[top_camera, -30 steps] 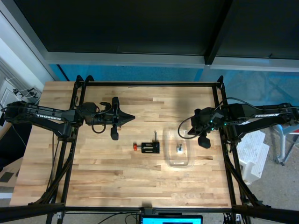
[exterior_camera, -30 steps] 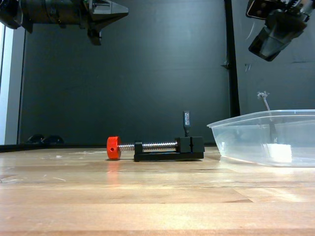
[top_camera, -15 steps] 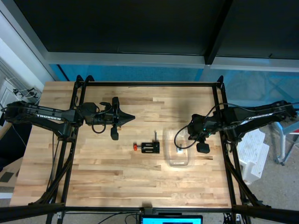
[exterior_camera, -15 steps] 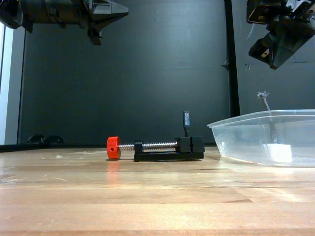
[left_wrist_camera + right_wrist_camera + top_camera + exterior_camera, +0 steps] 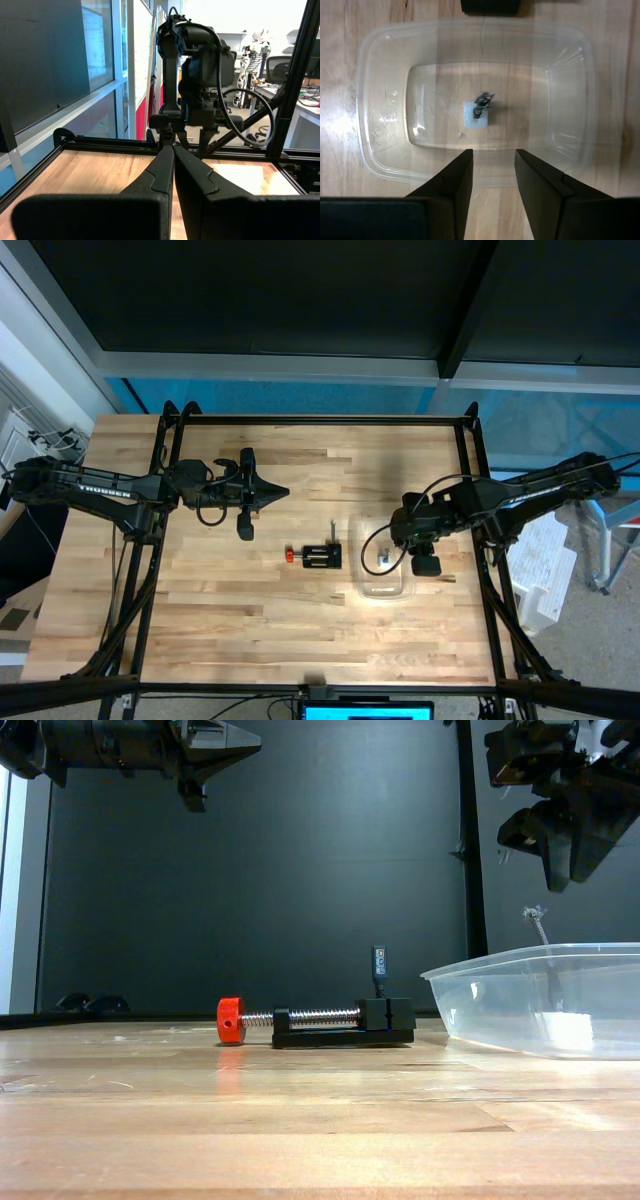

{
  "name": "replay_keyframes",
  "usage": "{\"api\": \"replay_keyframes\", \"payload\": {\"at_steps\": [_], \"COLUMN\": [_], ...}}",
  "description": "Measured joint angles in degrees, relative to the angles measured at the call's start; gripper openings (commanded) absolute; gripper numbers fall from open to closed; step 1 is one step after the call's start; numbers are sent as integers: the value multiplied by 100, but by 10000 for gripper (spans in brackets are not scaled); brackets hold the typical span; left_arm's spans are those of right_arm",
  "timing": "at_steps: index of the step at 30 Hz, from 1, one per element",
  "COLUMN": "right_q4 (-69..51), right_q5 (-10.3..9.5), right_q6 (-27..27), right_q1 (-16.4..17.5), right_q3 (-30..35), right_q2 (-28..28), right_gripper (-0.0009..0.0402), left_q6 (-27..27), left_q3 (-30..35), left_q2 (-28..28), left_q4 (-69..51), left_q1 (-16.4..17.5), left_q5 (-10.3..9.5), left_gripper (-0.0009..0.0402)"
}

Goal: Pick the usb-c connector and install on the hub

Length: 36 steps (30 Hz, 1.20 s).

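Observation:
The hub [image 5: 318, 556] is a small black block with an orange-red knob, lying on the wood left of a clear tray [image 5: 385, 592]. In the low view the hub [image 5: 340, 1020] has a thin pin standing up from it. The usb-c connector [image 5: 481, 105], tiny and dark grey, rests on a white patch on the tray floor [image 5: 383, 557]. My right gripper [image 5: 492, 155] hangs open above the tray's right side [image 5: 408, 552], pointing down, with nothing between its fingers. High at the back left, my left gripper [image 5: 283, 492] stays level and shut [image 5: 173, 147].
The clear tray [image 5: 520, 990] stands right of the hub, its rim [image 5: 370, 100] higher than the hub's body. A black metal frame [image 5: 320, 420] runs round the table's edges. Bare wood [image 5: 250, 620] lies in front of and to the left of the hub.
My right arm has swung inward and toward the near edge, and its gripper has turned to point straight down over the tray. The left arm has not moved.

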Motion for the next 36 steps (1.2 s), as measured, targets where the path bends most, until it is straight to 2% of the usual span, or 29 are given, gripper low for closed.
{"api": "replay_keyframes", "payload": {"at_steps": [6, 9, 12, 36], "right_q4": [87, 98, 168, 846], "right_q5": [2, 131, 173, 173], "right_q6": [262, 354, 428, 629], "right_q1": [76, 90, 103, 221], "right_q3": [-2, -2, -2, -107], "right_q2": [358, 483, 595, 1381], "right_gripper": [158, 164, 166, 165], "left_q6": [2, 0, 0, 0], "left_q3": [2, 0, 2, 2], "left_q2": [-2, -2, -2, -2], "left_q4": [0, 0, 0, -2], "left_q1": [0, 0, 0, 0], "left_q5": [0, 0, 0, 0], "left_gripper": [0, 0, 0, 0]}}
